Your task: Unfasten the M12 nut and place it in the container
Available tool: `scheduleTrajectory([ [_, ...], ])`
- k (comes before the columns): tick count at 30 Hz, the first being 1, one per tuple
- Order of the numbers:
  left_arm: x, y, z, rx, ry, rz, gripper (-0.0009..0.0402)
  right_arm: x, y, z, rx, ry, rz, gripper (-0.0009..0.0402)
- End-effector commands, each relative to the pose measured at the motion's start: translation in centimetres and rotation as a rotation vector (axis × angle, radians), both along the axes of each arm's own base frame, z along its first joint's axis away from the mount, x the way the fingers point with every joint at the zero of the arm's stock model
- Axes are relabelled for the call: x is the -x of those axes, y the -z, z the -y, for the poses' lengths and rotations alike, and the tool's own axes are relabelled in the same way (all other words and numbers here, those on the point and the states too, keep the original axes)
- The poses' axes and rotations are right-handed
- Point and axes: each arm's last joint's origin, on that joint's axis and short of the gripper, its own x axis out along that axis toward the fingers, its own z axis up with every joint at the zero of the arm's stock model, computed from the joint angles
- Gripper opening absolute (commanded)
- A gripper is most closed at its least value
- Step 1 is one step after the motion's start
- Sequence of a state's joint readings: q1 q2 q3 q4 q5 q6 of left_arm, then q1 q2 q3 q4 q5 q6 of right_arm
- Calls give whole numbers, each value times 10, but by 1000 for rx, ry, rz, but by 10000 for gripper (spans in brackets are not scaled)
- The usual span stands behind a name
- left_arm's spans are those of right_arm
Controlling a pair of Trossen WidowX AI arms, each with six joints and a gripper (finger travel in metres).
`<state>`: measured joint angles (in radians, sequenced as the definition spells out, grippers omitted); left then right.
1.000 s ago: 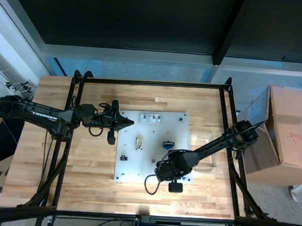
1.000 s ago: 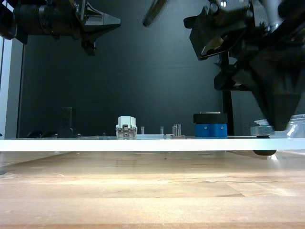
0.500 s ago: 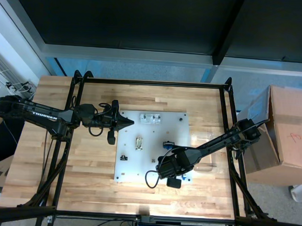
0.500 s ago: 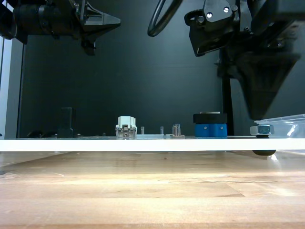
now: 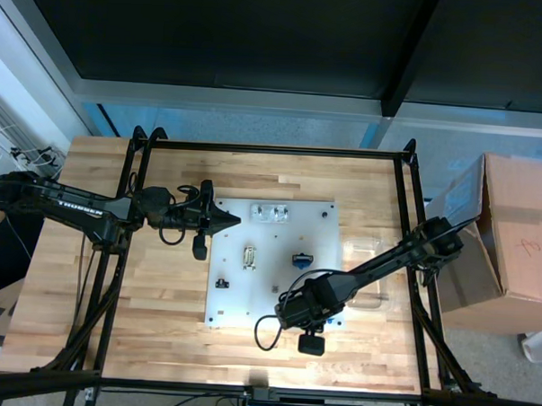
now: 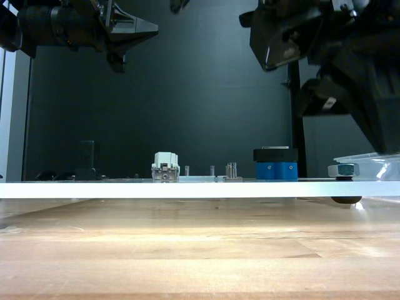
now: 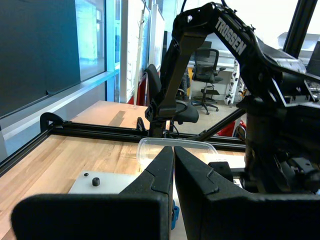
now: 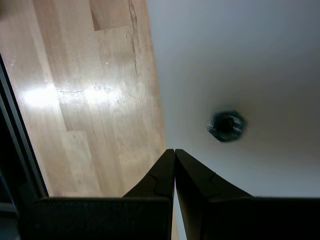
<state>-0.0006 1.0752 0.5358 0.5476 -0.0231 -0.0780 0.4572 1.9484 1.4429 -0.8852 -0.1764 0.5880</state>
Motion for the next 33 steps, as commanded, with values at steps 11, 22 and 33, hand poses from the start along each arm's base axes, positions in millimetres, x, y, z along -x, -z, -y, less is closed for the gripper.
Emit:
scheduleTrajectory([
  [11,0,0,0,0,0,0,0,0,3,7,151,27,25,0],
  [22,0,0,0,0,0,1,0,10,-15,18,373,119,23,0],
  [33,0,0,0,0,0,-1,0,6,-22,6,62,97,-9,0],
])
